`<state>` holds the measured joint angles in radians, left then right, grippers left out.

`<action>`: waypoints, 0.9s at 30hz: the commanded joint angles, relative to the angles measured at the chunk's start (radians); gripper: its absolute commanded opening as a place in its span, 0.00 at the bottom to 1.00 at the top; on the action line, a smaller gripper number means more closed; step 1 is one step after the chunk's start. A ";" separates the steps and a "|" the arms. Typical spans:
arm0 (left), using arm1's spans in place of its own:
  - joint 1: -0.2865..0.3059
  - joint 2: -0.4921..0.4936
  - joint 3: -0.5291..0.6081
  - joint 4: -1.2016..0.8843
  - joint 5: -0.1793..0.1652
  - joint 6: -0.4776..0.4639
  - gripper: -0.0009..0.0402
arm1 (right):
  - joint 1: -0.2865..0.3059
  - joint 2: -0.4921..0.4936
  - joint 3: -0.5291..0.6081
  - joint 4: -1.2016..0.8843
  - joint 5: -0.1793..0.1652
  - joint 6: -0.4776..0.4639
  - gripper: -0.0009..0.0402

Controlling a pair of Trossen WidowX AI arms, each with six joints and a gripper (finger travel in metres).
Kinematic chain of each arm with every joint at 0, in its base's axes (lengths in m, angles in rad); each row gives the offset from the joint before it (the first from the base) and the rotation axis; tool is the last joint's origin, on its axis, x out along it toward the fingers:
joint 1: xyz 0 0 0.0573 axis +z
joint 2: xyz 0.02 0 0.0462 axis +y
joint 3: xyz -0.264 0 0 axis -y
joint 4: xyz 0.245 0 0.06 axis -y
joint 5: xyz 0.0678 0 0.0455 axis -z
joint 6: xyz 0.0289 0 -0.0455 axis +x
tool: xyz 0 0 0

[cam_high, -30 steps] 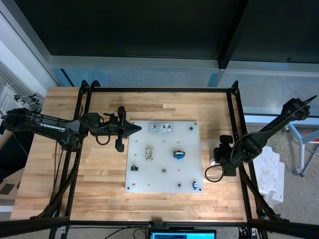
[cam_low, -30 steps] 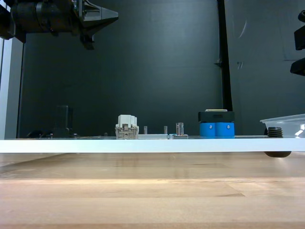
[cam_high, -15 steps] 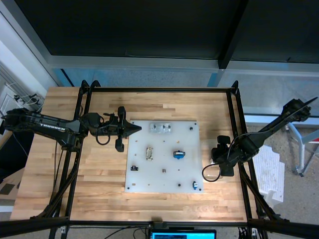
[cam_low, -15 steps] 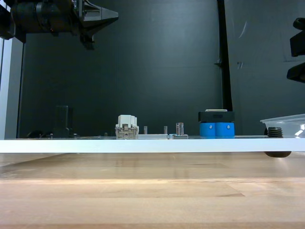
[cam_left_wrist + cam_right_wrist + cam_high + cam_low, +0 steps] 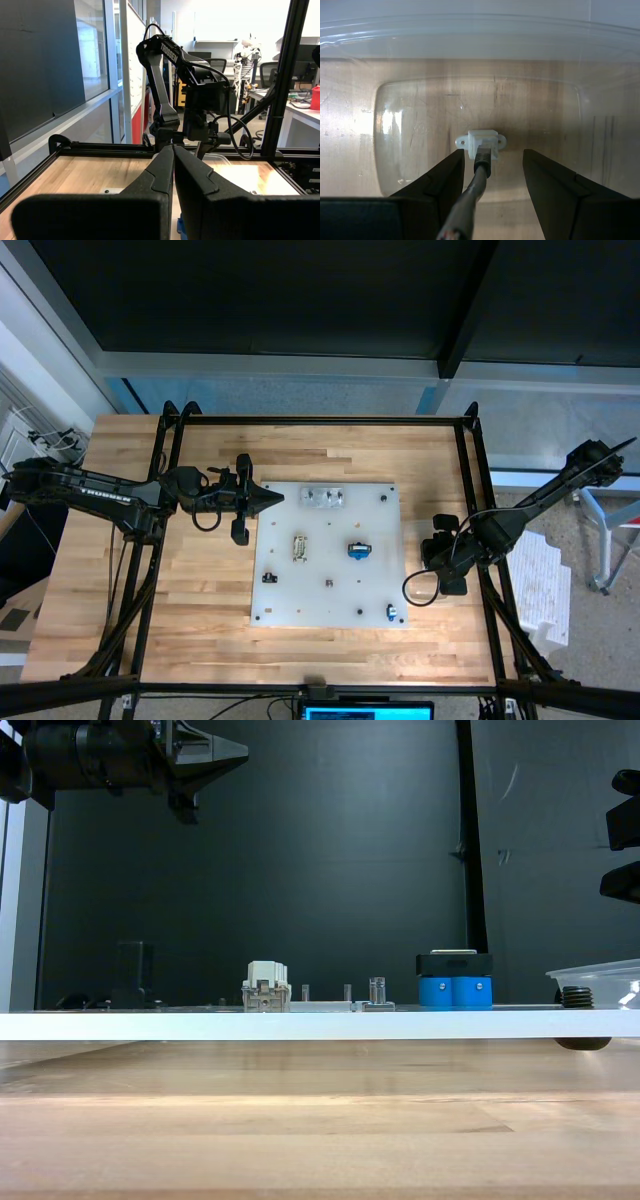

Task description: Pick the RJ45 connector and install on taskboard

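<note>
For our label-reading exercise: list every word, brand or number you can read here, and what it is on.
"TROSSEN": left arm; its shut left gripper hovers at the taskboard's far-left corner.
"TROSSEN": right arm; its open right gripper points at the RJ45 connector in the clear tray.
The screen at the table's near edge: too small to read.

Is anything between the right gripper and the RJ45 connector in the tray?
Nothing visible does. The right gripper hangs open over the clear tray, with a finger on either side of the RJ45 connector. The connector's own cable runs back between them. The left gripper, shut, is parked above the taskboard's left edge.
</note>
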<state>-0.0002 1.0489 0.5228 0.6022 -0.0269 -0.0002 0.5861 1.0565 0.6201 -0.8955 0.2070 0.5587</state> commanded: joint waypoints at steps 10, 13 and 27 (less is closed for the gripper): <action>0.000 0.000 0.000 0.000 0.000 0.000 0.02 | 0.000 0.000 0.000 -0.003 0.001 -0.008 0.27; 0.000 0.000 0.000 0.000 0.000 0.000 0.02 | 0.000 0.000 0.000 -0.003 0.001 -0.009 0.23; 0.000 0.000 0.000 0.000 0.000 0.000 0.02 | 0.001 0.000 0.003 -0.004 -0.002 -0.016 0.02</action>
<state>-0.0002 1.0489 0.5224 0.6022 -0.0269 -0.0002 0.5865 1.0569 0.6216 -0.9005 0.2058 0.5434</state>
